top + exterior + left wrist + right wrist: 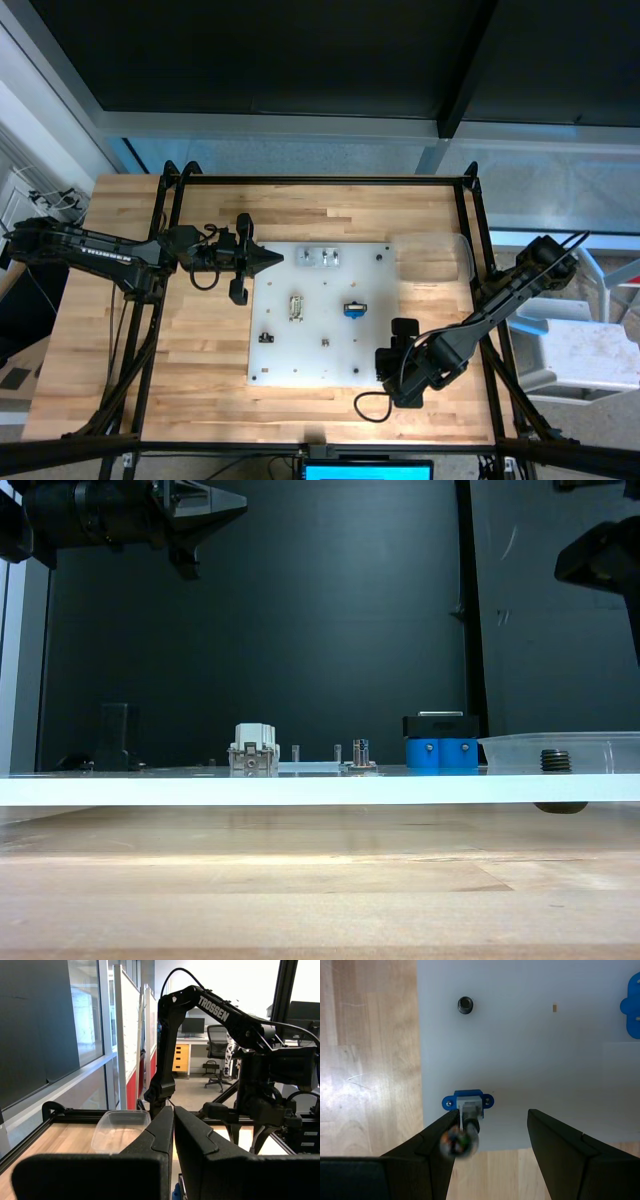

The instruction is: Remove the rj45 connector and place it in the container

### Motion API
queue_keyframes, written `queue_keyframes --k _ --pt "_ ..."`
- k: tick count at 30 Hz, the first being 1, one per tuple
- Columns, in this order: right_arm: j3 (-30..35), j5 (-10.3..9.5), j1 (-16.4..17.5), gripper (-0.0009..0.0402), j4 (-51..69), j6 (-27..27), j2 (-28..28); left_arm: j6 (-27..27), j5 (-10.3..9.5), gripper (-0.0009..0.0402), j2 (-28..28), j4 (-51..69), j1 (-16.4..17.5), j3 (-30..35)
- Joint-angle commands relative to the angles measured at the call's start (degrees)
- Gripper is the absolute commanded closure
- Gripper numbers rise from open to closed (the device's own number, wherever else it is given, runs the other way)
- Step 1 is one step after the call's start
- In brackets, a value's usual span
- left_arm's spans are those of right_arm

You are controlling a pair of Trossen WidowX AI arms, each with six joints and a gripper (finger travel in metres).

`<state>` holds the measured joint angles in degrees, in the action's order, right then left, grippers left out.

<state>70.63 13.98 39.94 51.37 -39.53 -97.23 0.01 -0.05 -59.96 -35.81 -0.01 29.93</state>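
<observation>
Wooden desk (pixel 200 330), white board (pixel 300 350) on top. At 5 o'clock, rj45 connector (pixel 468 1110) seated, ungrasped, inside released right tool (pixel 492 1111). Container (pixel 430 260) empty at 2 o'clock. Left tool (pixel 268 259) clenched, high at 9 o'clock. Leaves everything to do.

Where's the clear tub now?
High view: the tub sits by the board's far-right corner, beyond the right gripper; the left gripper hovers over the board's left edge.

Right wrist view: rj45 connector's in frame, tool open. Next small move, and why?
Probably nudge the right tool sideways to centre the rj45 connector between its open fingers before closing: it sits beside one finger, with a wide gap to the other. Left tool hangs shut above the white board.
</observation>
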Motion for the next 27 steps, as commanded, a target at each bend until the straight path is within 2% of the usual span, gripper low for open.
queue_keyframes --k 1,27 --pt "-0.9 -0.09 0.0 0.0206 -1.1 0.5 0.0 0.0 0.02 0.0393 0.0 0.0 0.0 0.0" --pt "-2.0 0.07 -0.8 0.0206 -2.5 1.2 -0.8 0.0 0.02 0.0393 0.0 0.0 0.0 0.0"
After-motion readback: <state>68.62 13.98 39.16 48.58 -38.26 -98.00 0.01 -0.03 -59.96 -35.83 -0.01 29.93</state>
